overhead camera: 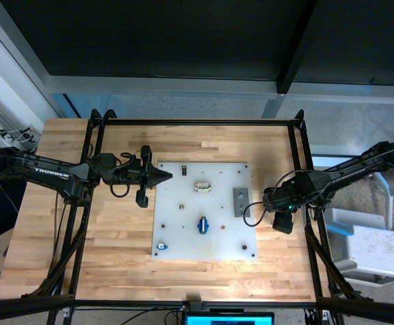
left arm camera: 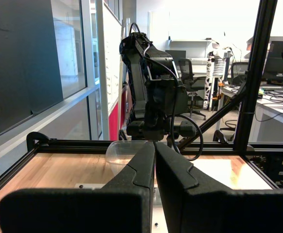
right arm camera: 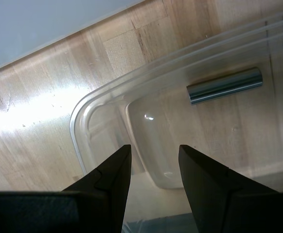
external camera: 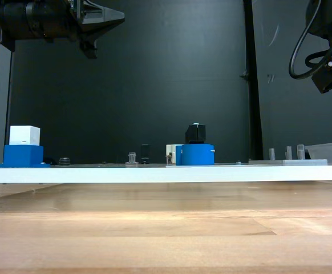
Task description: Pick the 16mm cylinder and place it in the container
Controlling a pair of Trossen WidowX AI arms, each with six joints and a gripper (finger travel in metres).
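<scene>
Right gripper [right arm camera: 153, 147] hangs over the container [right arm camera: 83, 114] with its two dark fingers parted to a middle width and nothing between them. It points down at one rounded corner of the tray. I judge that it is held so because the placing is done: the cylinder [right arm camera: 224, 86] lies already on its side on the floor of the container, well apart from the fingers and roughly parallel with one long wall. The container rests on the worktop [overhead camera: 82, 250] near its right edge, just beside the right edge of the white board [overhead camera: 204, 233], so the right arm can reach it without crossing the board.

Left gripper [left arm camera: 154, 145] is on the other side, raised well above the left edge of the board and pointing toward the right edge of the worktop. Its fingers are pressed together and hold nothing. It seems parked there to keep out of the way.

The cylinder is smooth bright metal with a bluish shine along its length and flat ends, so I think it can roll a little on the slippery plastic. The container is thin clear plastic, shallow, with a stepped rim and soft corners, and the wood grain shows through it. The worktop is made of pale wooden strips. The board is matt white, and the grey block [overhead camera: 241, 201] at its right edge looks dull, with small pegs [external camera: 288, 152] standing on it
</scene>
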